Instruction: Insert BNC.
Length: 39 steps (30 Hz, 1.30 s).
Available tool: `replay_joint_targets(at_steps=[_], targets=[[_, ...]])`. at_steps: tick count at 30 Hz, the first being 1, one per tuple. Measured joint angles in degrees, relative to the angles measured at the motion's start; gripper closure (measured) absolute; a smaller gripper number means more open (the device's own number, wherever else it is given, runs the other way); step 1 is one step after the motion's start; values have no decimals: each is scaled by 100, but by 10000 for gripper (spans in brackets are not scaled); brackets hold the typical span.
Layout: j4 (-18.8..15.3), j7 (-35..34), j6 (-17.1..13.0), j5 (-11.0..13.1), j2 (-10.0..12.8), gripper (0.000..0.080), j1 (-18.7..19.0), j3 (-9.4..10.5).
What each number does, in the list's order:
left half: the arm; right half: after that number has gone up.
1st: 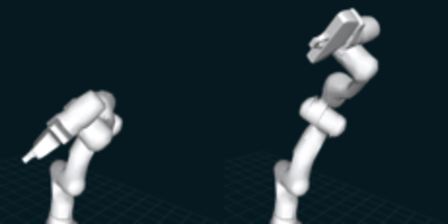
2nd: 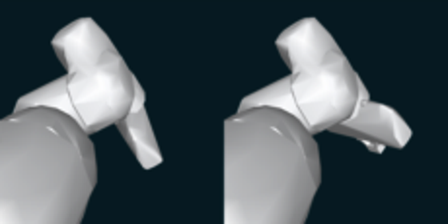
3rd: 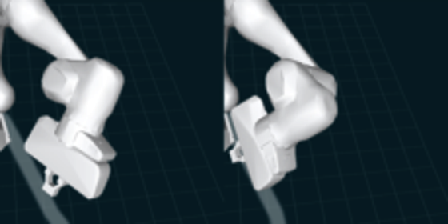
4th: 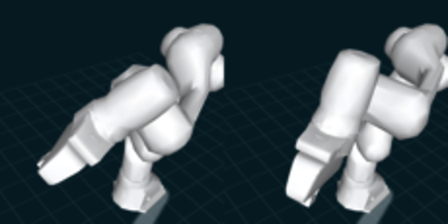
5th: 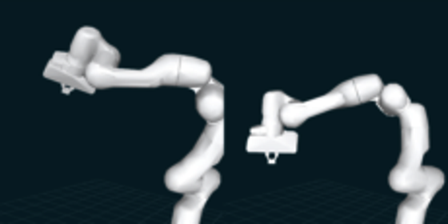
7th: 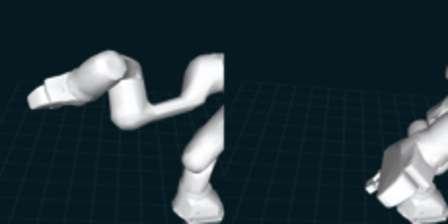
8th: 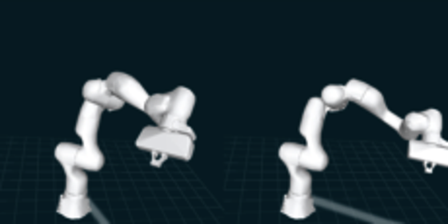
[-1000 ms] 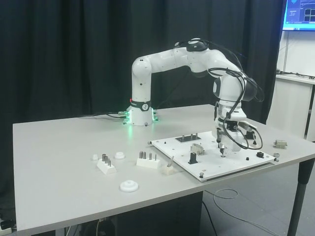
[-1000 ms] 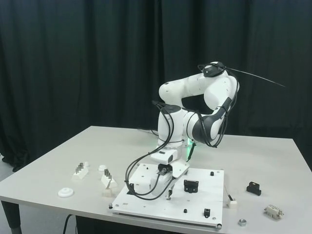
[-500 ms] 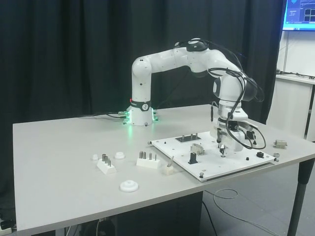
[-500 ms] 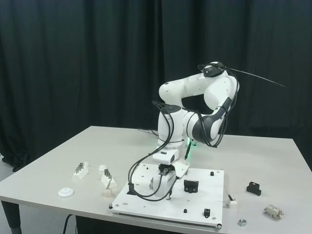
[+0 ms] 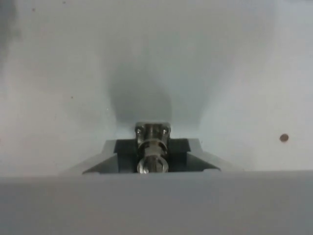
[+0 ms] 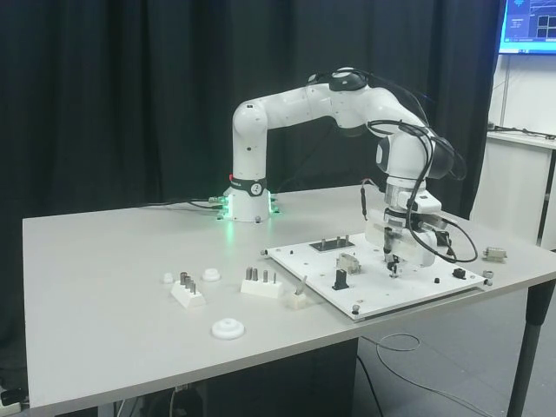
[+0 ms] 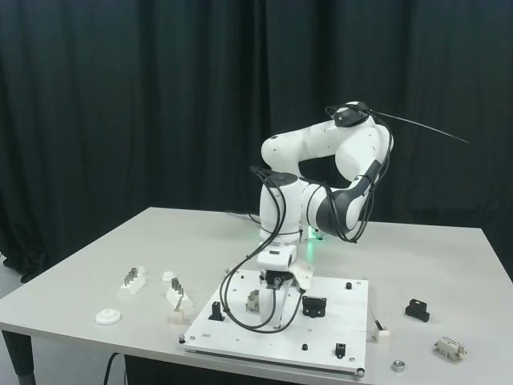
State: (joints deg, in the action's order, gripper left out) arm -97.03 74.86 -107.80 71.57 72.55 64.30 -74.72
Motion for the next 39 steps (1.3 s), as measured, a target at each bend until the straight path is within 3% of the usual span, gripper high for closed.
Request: replay_joint_targets(at_steps=[16, 39], targets=[[13, 1293, -9, -34, 3, 680, 1, 3], [20, 2208, -79, -142, 12, 680, 41, 12]])
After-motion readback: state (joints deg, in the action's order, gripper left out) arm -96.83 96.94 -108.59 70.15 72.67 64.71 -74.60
